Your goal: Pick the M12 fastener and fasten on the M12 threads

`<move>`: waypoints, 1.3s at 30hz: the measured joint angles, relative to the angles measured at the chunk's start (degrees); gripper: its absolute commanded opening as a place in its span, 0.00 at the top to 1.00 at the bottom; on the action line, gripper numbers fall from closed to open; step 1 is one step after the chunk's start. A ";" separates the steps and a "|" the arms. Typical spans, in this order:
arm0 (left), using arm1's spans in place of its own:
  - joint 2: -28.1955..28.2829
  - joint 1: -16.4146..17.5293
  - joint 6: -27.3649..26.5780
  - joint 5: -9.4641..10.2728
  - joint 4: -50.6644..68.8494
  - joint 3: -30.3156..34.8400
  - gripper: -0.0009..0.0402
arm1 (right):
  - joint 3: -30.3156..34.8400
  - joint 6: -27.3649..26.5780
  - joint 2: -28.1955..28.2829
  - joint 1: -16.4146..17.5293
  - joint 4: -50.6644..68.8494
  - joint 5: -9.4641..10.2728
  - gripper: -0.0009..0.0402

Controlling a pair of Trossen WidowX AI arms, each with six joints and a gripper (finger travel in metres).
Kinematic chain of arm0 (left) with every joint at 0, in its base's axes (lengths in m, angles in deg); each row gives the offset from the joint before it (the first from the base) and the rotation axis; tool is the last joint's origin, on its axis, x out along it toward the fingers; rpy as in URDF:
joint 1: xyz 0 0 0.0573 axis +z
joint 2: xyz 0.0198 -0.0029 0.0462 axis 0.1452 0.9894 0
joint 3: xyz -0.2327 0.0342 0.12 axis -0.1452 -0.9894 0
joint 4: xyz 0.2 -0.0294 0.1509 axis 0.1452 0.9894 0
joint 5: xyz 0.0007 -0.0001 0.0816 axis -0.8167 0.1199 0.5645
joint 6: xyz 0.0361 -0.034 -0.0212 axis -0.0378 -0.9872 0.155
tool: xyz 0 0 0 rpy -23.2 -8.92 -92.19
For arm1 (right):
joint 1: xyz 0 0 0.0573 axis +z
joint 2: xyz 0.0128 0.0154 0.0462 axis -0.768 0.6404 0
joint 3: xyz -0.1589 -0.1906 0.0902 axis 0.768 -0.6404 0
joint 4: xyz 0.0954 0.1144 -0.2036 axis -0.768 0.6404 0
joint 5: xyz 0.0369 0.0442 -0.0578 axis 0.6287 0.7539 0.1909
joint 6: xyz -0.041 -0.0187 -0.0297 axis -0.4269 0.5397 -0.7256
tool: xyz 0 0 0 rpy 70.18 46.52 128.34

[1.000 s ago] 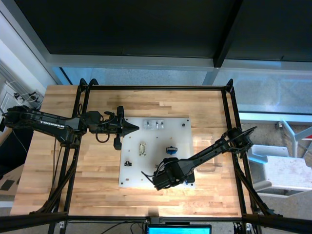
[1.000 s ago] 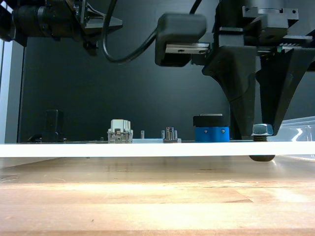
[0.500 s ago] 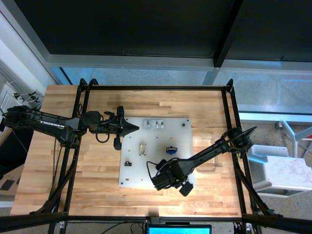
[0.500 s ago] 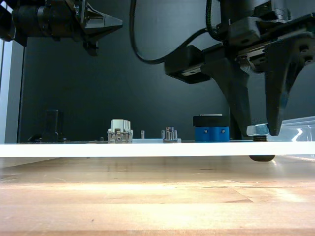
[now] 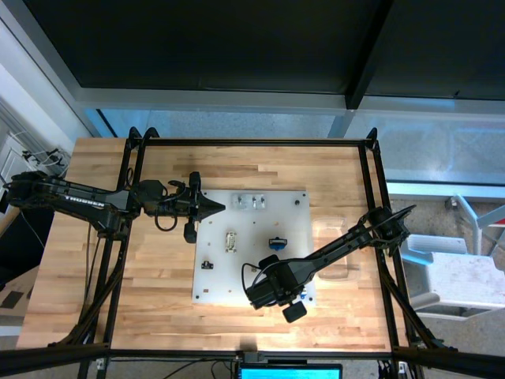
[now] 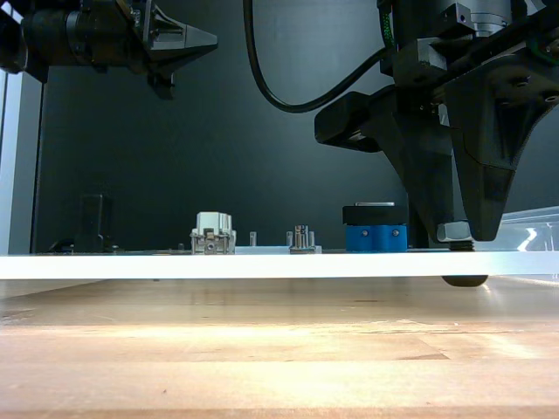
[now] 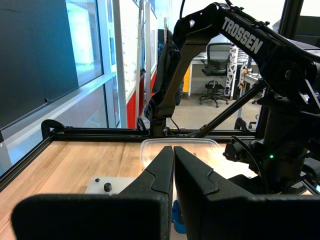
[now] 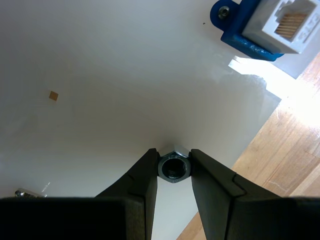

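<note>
The small silver M12 nut [image 6: 453,231] [image 8: 174,168] sits on top of its black stud [image 6: 462,246] near the near right edge of the white board [image 5: 237,276]. My right gripper [image 6: 455,237] [image 8: 174,159] points straight down at it and is shut on the nut, one finger on each side. The stud's dark end fills the nut's hole in the right wrist view. From above, the right gripper [image 5: 271,290] hides the nut and the stud. My left gripper [image 5: 215,208] [image 7: 173,167] is shut on nothing and hovers over the board's far left edge.
A blue block [image 6: 376,236] [image 8: 250,30] [image 5: 277,243] stands on the board just behind the right gripper. A clear tray [image 5: 335,253] [image 6: 534,229] lies right of the board. Small connectors [image 6: 212,242] and a black post [image 5: 297,200] also stand on the board.
My right gripper has turned about its own axis while shut on the nut, and its wrist camera housing has swung round. The nut stays on the stud. The left arm has not moved.
</note>
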 measured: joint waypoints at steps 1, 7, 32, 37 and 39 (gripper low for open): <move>0.00 0.00 0.00 0.00 0.02 0.02 0.98 | 0.00 -0.20 0.00 0.00 -0.02 0.00 0.92; 0.00 0.00 0.00 0.00 0.00 0.02 0.98 | -0.02 -0.35 0.00 0.00 -0.94 0.02 0.92; 0.00 0.00 0.00 0.00 0.00 0.02 0.98 | 0.00 -2.08 0.00 -0.35 -2.38 -0.02 0.79; 0.00 0.00 0.00 0.00 0.00 0.02 0.98 | 0.00 -1.97 0.00 -0.37 -2.36 -0.15 0.67; 0.00 0.00 0.00 0.00 0.00 0.00 0.98 | 0.02 -1.84 0.00 -0.39 -2.36 -0.31 0.64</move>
